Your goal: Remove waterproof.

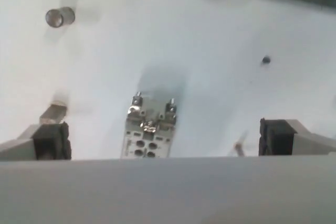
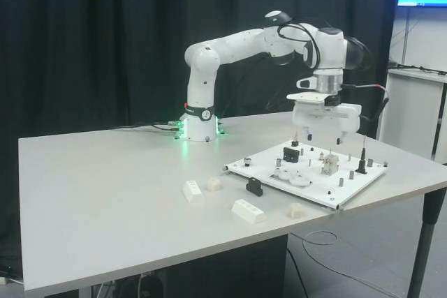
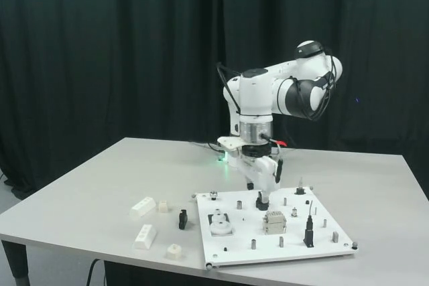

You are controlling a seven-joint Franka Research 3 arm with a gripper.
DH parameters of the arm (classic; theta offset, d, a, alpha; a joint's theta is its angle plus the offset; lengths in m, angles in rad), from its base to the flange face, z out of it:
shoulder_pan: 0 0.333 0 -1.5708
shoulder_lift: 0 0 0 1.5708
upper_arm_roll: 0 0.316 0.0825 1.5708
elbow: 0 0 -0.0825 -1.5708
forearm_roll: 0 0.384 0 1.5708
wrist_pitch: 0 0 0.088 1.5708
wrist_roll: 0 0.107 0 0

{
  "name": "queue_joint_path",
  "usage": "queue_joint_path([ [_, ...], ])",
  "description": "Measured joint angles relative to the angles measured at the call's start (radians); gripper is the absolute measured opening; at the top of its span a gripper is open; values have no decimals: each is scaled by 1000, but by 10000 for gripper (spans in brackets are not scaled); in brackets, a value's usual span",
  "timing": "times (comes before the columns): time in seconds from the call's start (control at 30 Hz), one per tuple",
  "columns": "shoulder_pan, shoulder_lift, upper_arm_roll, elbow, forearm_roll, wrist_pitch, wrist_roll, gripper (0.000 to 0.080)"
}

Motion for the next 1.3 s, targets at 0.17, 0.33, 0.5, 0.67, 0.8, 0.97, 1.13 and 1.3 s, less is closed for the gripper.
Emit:
queue_joint_path([
  [0.17,10,0,2,2,0,3,88,800],
  [0.33,19,0,10,5,0,3,173,800],
  [0.5,26,0,23,12,1,3,212,800],
  [0.67,31,0,38,20,1,8,246,800],
  [0.8,34,0,49,21,1,20,264,800],
  [0.97,37,0,63,21,1,43,273,800],
  [1.13,37,0,78,21,1,65,273,800],
  [1.3,36,0,94,21,1,87,273,800],
])
